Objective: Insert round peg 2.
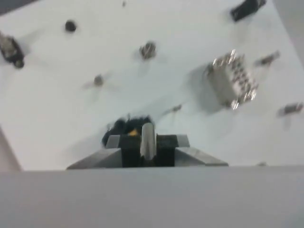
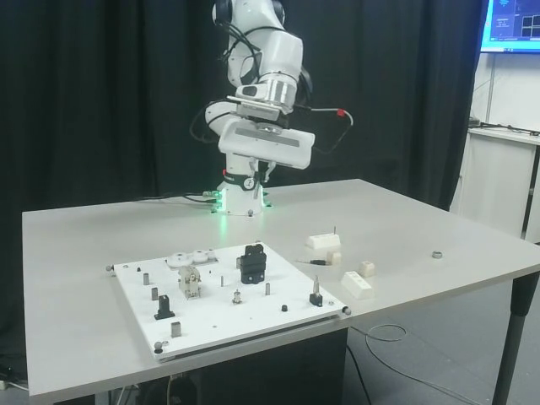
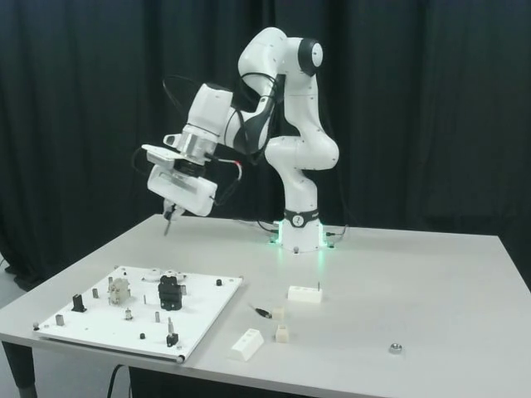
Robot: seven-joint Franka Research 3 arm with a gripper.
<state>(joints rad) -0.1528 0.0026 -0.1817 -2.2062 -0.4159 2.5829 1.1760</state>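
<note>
Slim round peg [image 1: 147, 139] in tool [image 1: 147, 151]

I see the gripper [image 1: 147, 142] pinching a pale peg [image 1: 147, 138] above the white board [image 1: 142, 85], a grey connector block [image 1: 232, 78] near it.

No writing, label or number is legible anywhere; the lines on the wall screen [image 2: 512, 25] cannot be read.

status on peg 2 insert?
Pick looks done: the hand is shut on a peg, seen in the wrist view. In hand: carrying it, high above the white board. Left: descend, align, insert. Target hole not identifiable.
</note>
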